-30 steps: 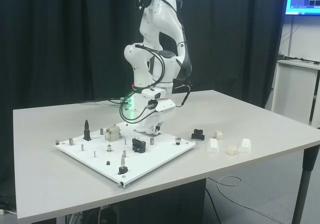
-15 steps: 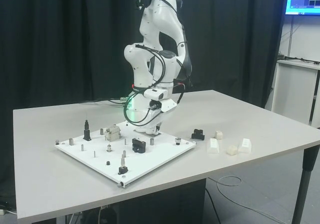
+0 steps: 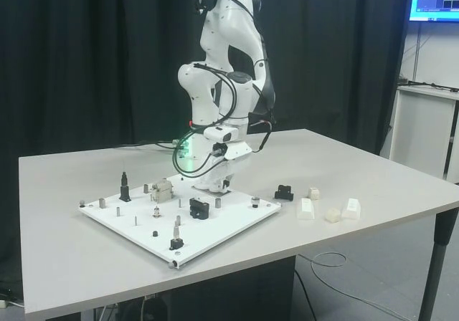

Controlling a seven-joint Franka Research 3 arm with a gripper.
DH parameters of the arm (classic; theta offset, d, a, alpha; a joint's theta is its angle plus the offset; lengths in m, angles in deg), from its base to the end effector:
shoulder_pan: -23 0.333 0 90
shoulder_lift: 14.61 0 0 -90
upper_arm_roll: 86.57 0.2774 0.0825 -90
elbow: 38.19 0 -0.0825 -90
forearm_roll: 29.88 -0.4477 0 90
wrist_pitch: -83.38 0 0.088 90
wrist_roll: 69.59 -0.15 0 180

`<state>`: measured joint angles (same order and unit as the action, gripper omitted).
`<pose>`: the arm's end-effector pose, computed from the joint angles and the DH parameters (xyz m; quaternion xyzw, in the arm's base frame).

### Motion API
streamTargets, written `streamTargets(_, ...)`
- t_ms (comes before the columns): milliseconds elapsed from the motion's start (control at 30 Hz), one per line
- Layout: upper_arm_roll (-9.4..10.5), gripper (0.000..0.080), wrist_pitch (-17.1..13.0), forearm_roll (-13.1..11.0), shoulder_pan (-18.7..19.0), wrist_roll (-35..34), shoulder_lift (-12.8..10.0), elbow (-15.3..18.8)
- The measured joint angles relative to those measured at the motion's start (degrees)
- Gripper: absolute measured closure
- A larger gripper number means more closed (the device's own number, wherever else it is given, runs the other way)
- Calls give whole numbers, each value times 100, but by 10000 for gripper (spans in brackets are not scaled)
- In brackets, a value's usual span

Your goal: Remove small gear.

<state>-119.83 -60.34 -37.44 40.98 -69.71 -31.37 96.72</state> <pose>0.4977 -0.1639 0.0857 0.9815 -0.1817 -0.0467 0.0373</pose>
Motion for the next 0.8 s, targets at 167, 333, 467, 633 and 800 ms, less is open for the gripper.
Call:
streamTargets(167, 5, 665, 0, 36, 0, 465, 1, -3)
streamTargets(333, 5, 665, 0, 36, 0, 770, 1, -5)
streamTargets(467, 4, 665, 0, 35, 0, 762, 1, -5)
streamTargets(633, 3, 665, 9, -6, -9, 325, 7, -5)
streamTargets(800, 3, 665, 25, -7, -12, 17, 20, -7)
